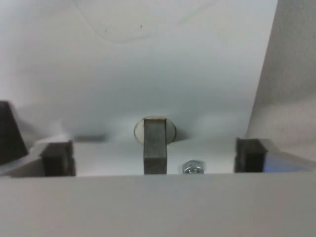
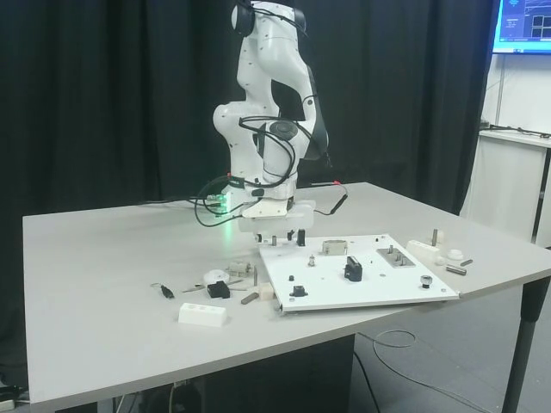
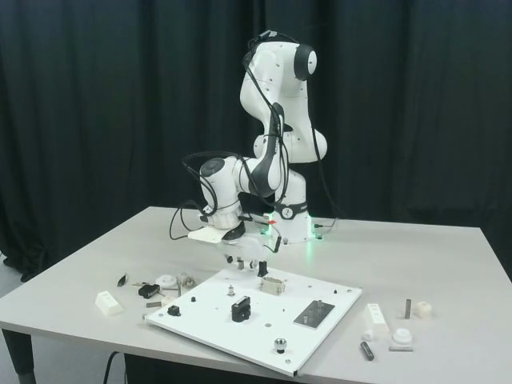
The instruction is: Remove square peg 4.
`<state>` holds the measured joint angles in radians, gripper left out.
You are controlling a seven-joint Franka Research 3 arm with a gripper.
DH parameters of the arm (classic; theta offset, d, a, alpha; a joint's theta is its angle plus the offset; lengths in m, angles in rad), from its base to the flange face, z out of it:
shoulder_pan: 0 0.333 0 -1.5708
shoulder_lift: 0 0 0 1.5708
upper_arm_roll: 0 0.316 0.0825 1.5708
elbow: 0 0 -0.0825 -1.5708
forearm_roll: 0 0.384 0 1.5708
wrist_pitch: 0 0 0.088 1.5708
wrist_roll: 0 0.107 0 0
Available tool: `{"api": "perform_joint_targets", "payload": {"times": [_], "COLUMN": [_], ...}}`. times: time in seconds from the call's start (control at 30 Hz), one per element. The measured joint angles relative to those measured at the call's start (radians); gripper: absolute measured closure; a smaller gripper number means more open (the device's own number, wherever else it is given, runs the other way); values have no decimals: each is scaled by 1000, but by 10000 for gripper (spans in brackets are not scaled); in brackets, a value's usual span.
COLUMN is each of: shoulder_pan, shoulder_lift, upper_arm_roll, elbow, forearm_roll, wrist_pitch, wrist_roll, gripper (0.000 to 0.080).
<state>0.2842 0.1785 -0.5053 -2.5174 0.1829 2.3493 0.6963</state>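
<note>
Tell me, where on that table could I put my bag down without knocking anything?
The grey table is bare along its far side, beside the robot's base. It is crowded by the white board: small parts lie at one edge, more bits at the other. The gripper hovers over the board's far edge.

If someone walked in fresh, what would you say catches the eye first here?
The white arm stands out against the black curtain, bent low so its tool hangs over the far edge of the white board. In the wrist view a grey square peg stands upright between the two black fingertips.
</note>
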Motion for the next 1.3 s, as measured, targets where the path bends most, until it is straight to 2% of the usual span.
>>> {"api": "perform_joint_targets", "payload": {"times": [0.3,0.33,0.47,0.5,0.67,0.7,1.3], "shoulder_pan": [0,0,0,0,0,0,0], "shoulder_lift": [6,7,10,11,12,12,11], "upper_arm_roll": [0,0,0,0,1,1,1], "elbow": [0,0,0,0,0,0,1], "forearm_roll": [2,2,5,5,10,10,11], "wrist_pitch": [6,6,9,9,10,10,9], "wrist_roll": [0,0,0,0,0,0,0], "gripper": [94,400,400,566,566,711,707]}}
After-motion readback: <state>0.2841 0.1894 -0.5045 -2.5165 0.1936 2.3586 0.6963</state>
